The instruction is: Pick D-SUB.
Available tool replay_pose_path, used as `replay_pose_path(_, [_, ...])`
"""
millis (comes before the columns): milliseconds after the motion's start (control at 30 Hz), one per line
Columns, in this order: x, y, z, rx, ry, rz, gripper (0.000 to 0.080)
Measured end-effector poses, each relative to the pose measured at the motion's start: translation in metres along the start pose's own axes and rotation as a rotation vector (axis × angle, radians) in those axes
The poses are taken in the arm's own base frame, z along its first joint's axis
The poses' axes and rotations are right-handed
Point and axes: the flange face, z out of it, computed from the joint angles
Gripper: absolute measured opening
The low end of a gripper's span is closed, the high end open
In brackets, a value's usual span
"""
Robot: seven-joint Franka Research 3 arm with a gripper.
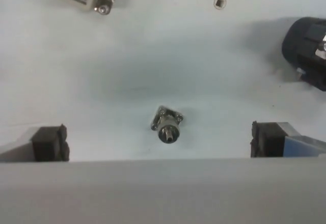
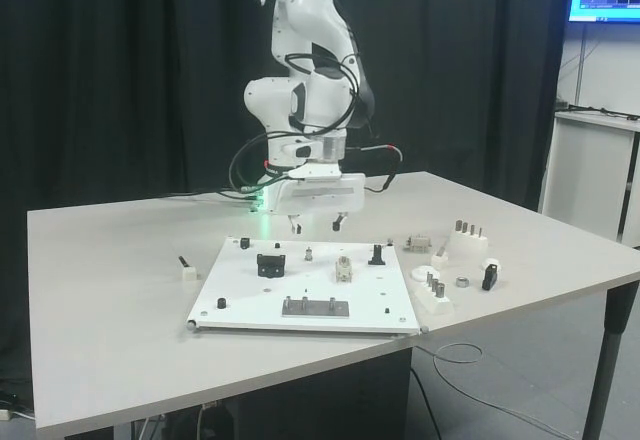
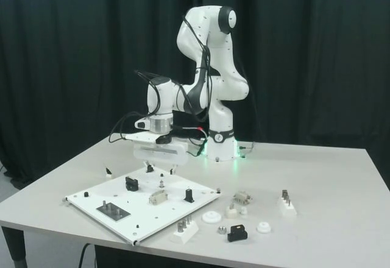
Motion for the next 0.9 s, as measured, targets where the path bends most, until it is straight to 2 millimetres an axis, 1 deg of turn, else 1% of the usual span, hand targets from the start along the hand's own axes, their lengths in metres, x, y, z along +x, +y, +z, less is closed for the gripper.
replay_pose_path(533, [0.002, -0.011, -0.01, 0.001, 0.03, -0.054, 0.08])
replay_pose_path(733, [0.003, -0.027, -0.021, 0.024, 0.062, -0.104, 0.08])
replay_pose_path(900, [0.001, -0.048, -0.031, 0.043, 0.087, -0.14, 0.08])
